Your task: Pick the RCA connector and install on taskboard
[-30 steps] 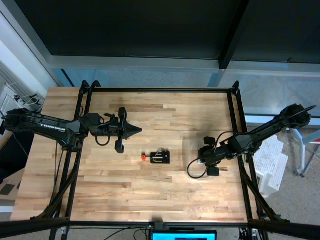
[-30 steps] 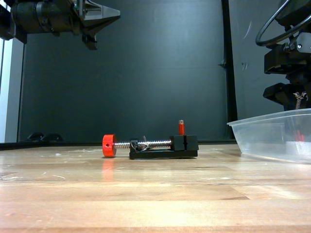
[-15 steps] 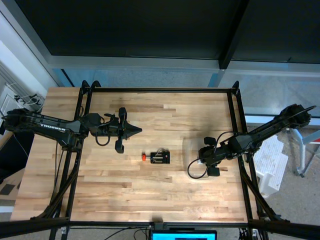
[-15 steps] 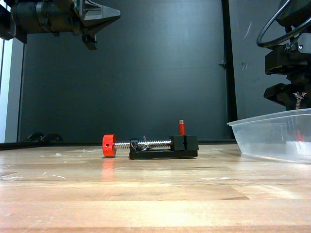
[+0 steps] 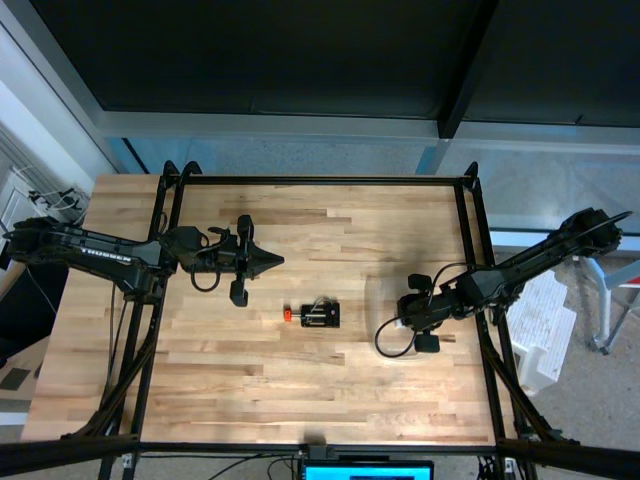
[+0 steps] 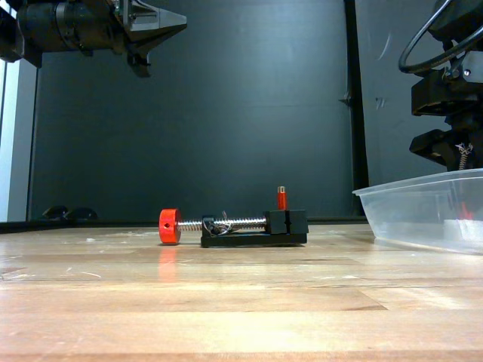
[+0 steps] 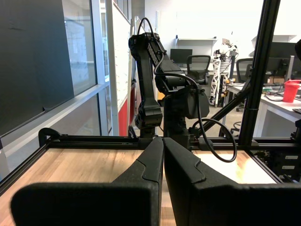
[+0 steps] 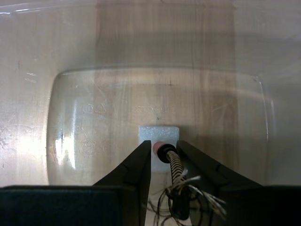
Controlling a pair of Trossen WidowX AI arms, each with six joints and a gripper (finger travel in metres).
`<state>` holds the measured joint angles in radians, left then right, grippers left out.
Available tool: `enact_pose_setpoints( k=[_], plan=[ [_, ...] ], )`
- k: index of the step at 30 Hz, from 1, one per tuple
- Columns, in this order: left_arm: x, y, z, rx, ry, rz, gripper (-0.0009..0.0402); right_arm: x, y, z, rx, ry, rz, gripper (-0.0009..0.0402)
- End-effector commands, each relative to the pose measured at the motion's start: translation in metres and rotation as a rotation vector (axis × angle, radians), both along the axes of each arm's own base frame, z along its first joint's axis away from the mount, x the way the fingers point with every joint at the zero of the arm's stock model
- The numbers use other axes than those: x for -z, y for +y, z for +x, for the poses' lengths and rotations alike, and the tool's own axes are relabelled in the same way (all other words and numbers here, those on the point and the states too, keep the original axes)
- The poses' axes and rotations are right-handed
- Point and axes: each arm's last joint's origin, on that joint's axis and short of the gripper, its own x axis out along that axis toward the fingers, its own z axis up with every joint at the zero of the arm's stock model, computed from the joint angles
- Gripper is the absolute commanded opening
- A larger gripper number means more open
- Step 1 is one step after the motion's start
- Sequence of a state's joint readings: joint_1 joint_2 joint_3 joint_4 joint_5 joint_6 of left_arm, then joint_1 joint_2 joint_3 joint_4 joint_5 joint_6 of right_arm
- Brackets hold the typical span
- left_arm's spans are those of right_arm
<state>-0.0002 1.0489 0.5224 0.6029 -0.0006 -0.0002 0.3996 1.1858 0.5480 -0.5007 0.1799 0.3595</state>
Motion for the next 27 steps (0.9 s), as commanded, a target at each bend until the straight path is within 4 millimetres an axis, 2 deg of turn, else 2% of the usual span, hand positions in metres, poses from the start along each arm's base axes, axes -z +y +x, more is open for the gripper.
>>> enact_pose_setpoints(
  k=[1,16,27],
  plan=[
    [-0.0001,0.0,0.0001,0.0,0.0,0.0,0.0,-0.0003,0.0002,0.0005,0.0,-0.006,0.003,0.0055],
    [-0.0001,0.0,0.0001,0.0,0.0,0.0,0.0,-0.0003,0.0001,0.0005,0.001,-0.006,-0.001,-0.0001],
    [-0.0001,0.0,0.0001,0.0,0.0,0.0,0.0,-0.0004,0.0001,0.0004,0.001,-0.006,0.0,0.0002]
  ],
)
